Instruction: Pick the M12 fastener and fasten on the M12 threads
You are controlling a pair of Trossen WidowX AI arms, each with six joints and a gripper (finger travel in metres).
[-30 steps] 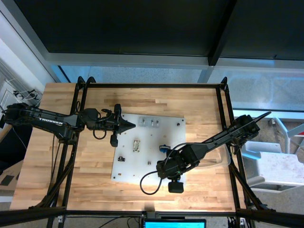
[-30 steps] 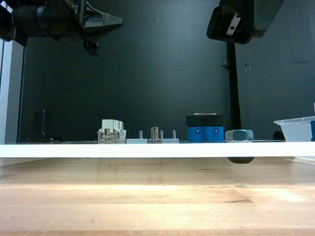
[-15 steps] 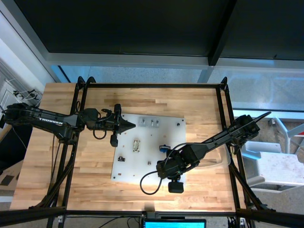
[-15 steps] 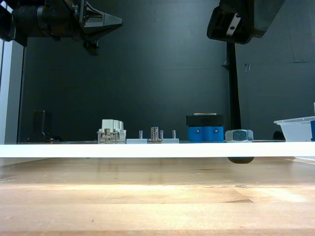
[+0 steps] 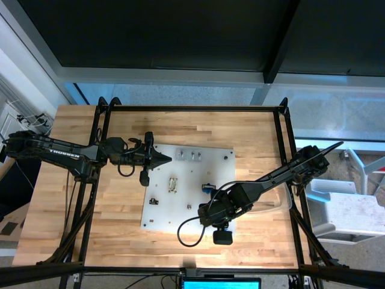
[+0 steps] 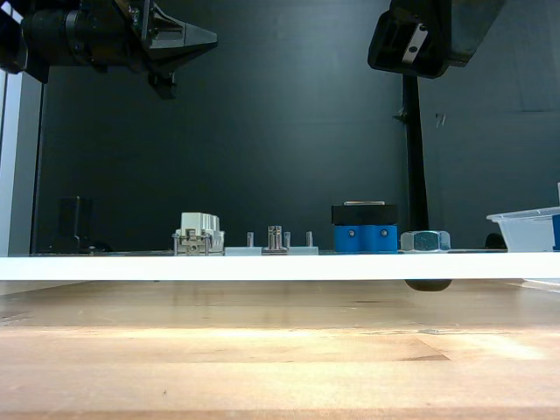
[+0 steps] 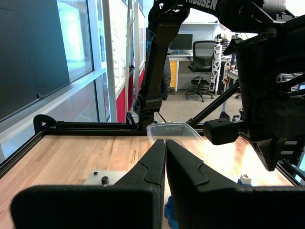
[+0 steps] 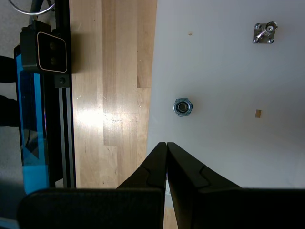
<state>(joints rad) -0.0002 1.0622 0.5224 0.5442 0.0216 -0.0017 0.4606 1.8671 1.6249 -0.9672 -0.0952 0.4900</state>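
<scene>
The right gripper [image 8: 167, 144] hangs above the white board [image 8: 228, 143] with its jaws pressed together and nothing between them. The M12 fastener [image 8: 182, 107] lies on the board a little beyond the tips and slightly off their line, close to the board's edge. From above it shows a dark centre. In the low view the silver hex [image 6: 425, 240] sits flat at board level with no ribs showing under it, so it appears to be on its stud and run down.

The fastening looks done or nearly so. If another turn is wanted, the jaws would have to part and centre over the nut. They would then descend straight and close on opposite flats before twisting. Otherwise a clean vertical lift is enough.

Nothing crowds the nut. A small silver flanged connector [image 8: 265, 32] stands well apart, and a blue fitting [image 6: 364, 229] stands beside the nut in the low view. The clear tray [image 6: 525, 227] sits off the board's right edge. The left gripper [image 5: 168, 159] is parked high over the board's far left edge, jaws closed and empty.
</scene>
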